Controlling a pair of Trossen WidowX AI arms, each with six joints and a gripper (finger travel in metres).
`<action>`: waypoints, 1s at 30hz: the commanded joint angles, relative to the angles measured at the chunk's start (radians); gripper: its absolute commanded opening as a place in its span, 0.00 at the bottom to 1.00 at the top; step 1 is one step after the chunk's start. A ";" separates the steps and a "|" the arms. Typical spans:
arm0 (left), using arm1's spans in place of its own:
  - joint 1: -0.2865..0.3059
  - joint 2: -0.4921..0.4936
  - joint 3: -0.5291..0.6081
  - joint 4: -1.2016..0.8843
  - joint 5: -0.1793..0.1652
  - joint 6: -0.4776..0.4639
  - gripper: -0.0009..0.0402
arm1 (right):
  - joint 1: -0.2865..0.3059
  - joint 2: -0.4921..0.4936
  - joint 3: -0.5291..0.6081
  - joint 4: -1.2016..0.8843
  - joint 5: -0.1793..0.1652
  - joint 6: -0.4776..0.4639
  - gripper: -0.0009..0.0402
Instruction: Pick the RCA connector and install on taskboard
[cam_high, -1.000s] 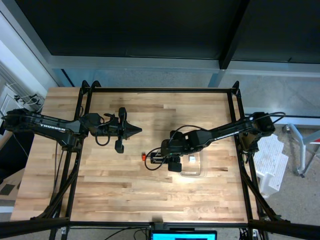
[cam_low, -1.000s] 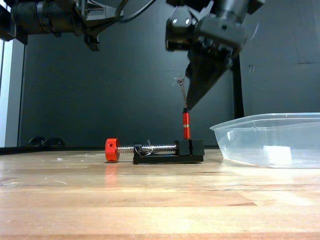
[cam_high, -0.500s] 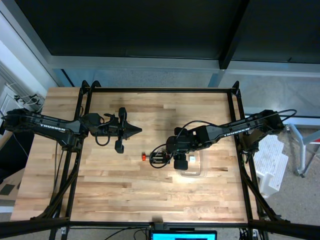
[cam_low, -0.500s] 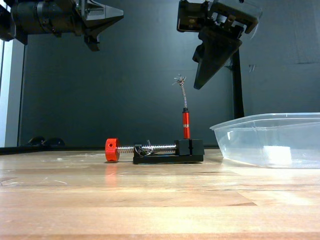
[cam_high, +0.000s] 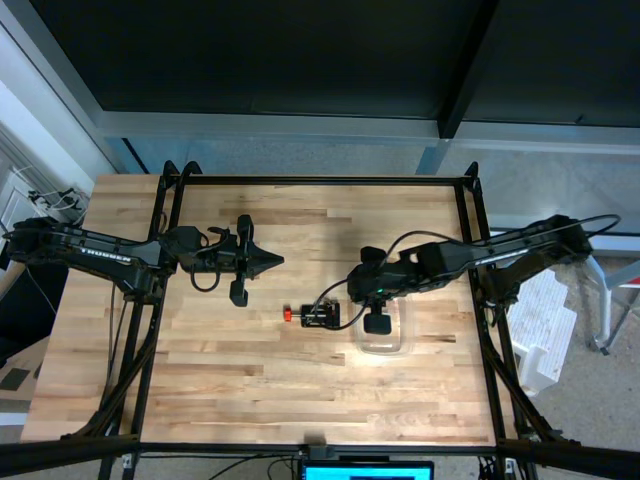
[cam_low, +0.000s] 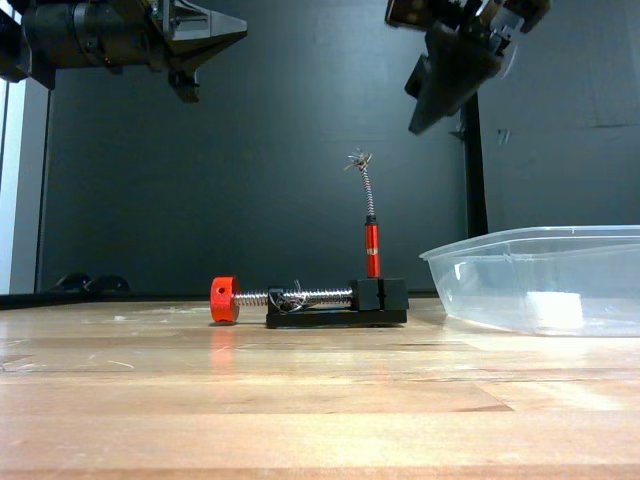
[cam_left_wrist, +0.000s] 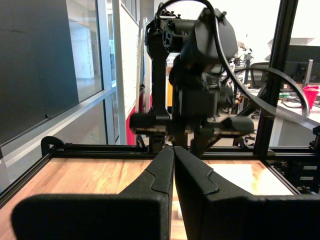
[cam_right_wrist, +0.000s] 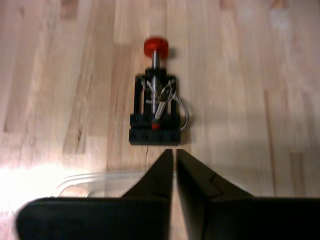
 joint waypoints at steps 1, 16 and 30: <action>0.000 0.000 0.000 0.000 0.000 0.000 0.02 | -0.006 -0.057 -0.034 0.050 0.001 -0.013 0.03; 0.000 0.000 0.000 0.000 0.000 0.000 0.02 | -0.077 -0.378 -0.317 0.487 -0.063 -0.071 0.02; 0.000 0.000 0.000 0.000 0.000 0.000 0.02 | -0.156 -0.513 -0.502 0.855 -0.190 -0.087 0.02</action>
